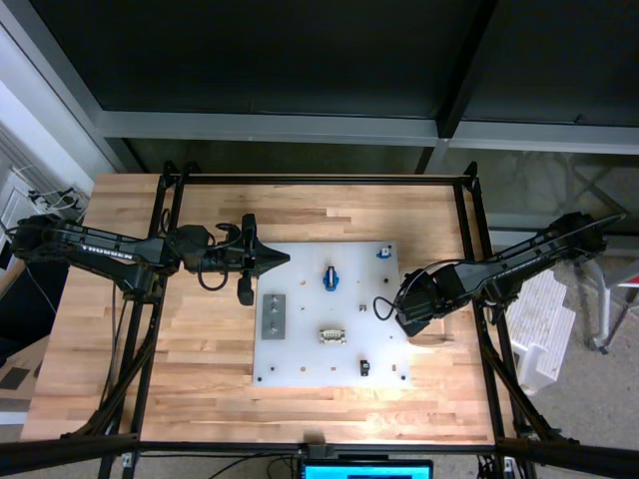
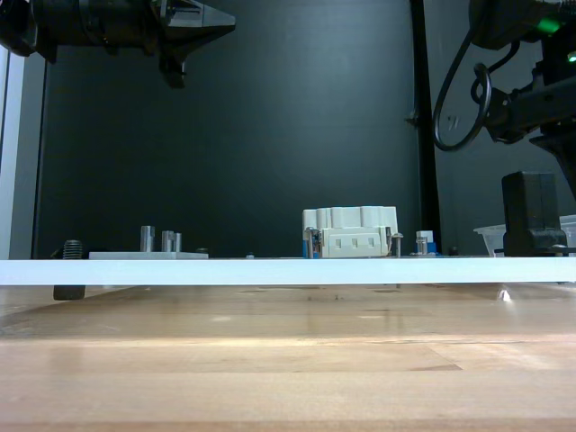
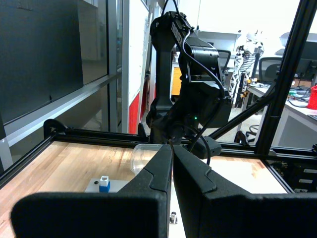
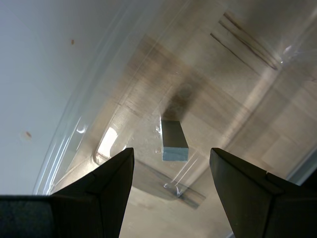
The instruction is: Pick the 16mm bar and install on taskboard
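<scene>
The 16mm bar [image 4: 174, 140] is a short grey metal block standing on end, free, inside a clear plastic tray [image 4: 99, 124] on the wood beside the board. My right gripper [image 4: 171, 168] hangs just above it, open, one finger on each side and neither touching it. From above, the right gripper [image 1: 409, 315] sits off the right edge of the white taskboard [image 1: 300, 369] and hides the bar. My left gripper [image 1: 272, 258] is shut and empty, held high over the board's far left corner, with its fingertips [image 3: 171, 158] pressed together.
On the board are a grey plate with pegs [image 1: 273, 319], a beige connector [image 1: 332, 336], a blue knob [image 1: 330, 278] and a small blue block [image 1: 383, 252]. A black cable loops beside the right wrist [image 1: 382, 304]. Black frame rails run along the table's sides.
</scene>
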`<act>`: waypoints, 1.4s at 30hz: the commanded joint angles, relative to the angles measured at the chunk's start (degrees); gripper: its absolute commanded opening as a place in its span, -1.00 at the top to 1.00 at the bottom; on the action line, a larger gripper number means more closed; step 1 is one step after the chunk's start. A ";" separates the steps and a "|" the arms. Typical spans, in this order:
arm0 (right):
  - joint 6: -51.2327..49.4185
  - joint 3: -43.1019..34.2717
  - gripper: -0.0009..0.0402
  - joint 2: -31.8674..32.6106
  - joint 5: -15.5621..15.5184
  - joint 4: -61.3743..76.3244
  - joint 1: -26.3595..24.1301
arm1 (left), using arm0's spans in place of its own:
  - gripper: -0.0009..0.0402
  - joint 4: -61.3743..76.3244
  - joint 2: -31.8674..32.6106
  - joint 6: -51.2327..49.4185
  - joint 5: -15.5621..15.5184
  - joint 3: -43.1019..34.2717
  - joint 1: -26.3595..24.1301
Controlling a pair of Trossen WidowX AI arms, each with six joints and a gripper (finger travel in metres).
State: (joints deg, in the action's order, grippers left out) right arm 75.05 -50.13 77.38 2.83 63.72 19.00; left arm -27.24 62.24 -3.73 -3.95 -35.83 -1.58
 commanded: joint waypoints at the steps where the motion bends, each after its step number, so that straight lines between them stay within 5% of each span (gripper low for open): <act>1: 0.00 1.42 -0.08 0.00 0.04 -2.01 0.02 | 0.95 0.00 0.00 0.00 0.00 -0.02 0.02; 24: 0.15 6.08 -0.06 1.20 0.07 -7.30 0.02 | 0.95 0.00 0.00 0.00 0.02 -0.02 0.00; 42: 0.52 6.08 0.42 1.14 -0.07 -7.28 0.00 | 0.95 0.00 0.00 -0.02 0.02 -0.02 0.00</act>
State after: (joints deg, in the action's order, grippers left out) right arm 75.64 -44.03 78.52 2.79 56.40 19.00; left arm -27.22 62.24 -3.73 -3.95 -35.83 -1.56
